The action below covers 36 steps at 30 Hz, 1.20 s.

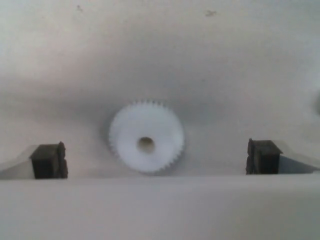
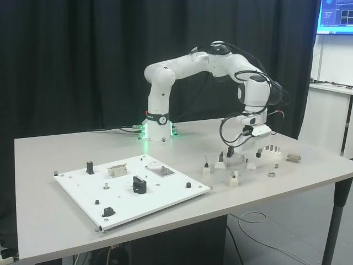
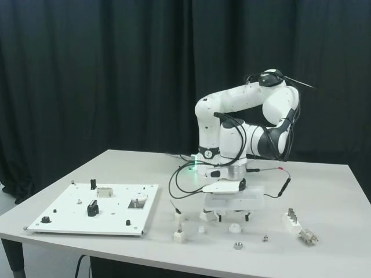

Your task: Pick medium gear.

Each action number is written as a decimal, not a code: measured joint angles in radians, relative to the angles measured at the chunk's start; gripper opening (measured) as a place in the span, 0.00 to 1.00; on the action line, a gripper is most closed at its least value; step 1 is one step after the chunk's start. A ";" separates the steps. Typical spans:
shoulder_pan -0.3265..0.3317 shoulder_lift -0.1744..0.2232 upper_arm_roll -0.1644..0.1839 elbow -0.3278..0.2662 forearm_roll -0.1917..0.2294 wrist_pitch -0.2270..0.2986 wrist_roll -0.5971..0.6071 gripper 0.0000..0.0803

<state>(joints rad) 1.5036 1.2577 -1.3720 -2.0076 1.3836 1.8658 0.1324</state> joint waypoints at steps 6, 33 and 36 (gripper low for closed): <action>0.000 0.000 0.031 0.009 0.000 0.026 0.017 1.00; -0.023 0.000 0.083 0.022 0.001 0.070 0.079 1.00; -0.028 0.000 0.085 0.023 0.002 0.070 0.079 1.00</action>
